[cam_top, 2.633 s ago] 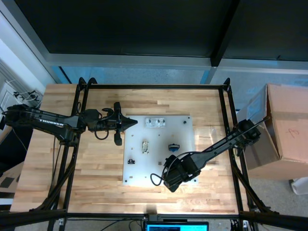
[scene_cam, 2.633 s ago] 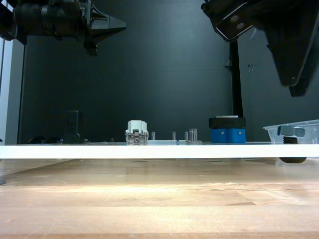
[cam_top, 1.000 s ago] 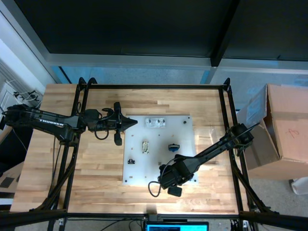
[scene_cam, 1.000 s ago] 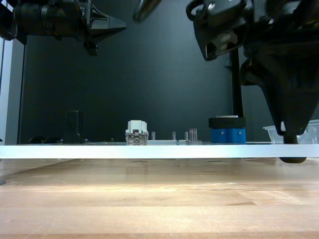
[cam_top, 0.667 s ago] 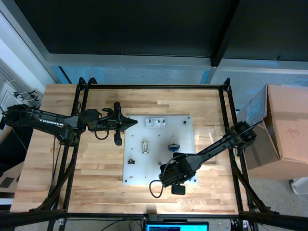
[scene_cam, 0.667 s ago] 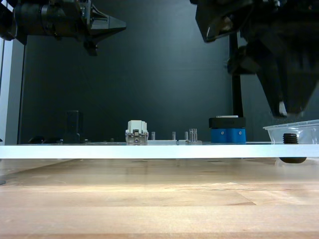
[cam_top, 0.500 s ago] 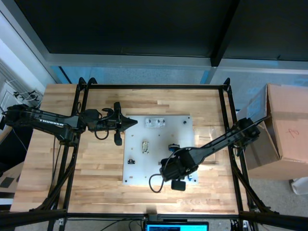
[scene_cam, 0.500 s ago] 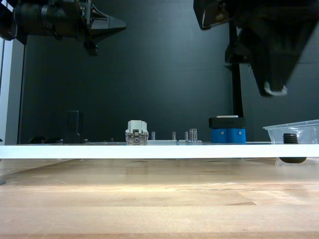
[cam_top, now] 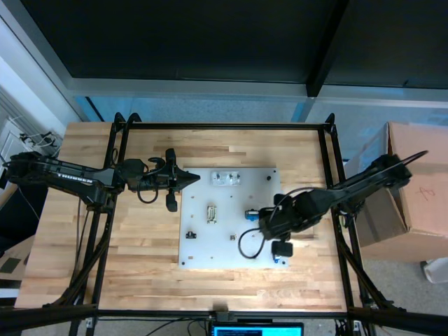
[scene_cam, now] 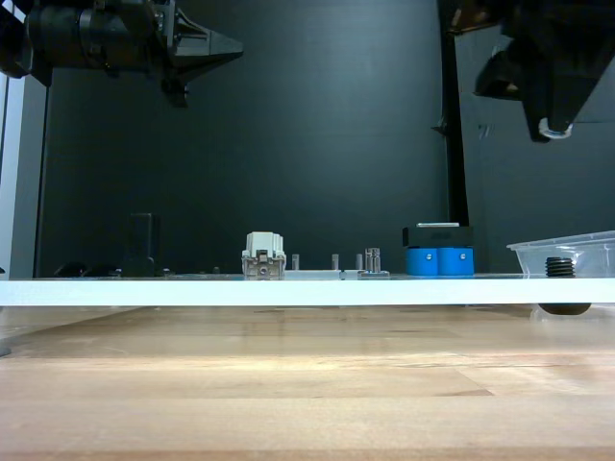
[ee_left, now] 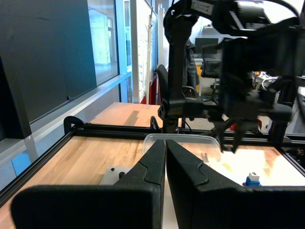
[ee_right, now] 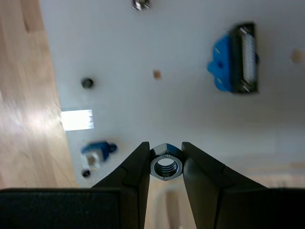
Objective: Unfasten the M12 nut and place it in the container
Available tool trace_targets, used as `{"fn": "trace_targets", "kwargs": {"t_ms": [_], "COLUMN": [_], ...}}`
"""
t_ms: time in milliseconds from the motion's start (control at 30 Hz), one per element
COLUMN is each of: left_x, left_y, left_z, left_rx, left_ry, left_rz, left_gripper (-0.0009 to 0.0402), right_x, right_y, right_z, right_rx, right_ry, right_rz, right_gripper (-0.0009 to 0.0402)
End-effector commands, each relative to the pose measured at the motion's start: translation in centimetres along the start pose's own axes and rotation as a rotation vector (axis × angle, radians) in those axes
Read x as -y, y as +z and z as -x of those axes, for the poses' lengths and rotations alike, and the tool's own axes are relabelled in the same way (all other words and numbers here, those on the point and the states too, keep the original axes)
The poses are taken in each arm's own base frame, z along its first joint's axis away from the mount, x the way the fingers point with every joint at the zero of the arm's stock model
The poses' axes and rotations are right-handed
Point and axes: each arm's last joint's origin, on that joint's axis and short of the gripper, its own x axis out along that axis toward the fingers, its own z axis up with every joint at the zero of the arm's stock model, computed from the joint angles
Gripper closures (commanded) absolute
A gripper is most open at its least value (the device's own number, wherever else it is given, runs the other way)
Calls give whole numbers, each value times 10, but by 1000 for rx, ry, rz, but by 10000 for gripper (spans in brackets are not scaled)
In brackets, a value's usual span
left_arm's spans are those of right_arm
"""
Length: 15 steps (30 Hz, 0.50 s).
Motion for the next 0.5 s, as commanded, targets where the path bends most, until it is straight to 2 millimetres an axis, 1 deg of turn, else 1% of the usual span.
{"fn": "trace_targets", "kwargs": {"t_ms": [33,167,300,500], "left_x": [0,0,0,0], "left_y": [0,0,0,0], "left_z": [0,0,0,0], "left_rx": [0,1,0,1], "left_ry": [0,0,0,0], "left_rz": [0,0,0,0], "left_gripper": [393,393,393,393], "right_x": [15,35,52,66], "right_y": [-13,-31,-53,-83], "right_z": [3,2,-2,-13], "right_rx": [1,-4,-19,-50], "right_ry": [-5,-18,-31,-48], "right_rz": [-24,-63,-89,-113], "right_gripper": [389,389,389,389]}}
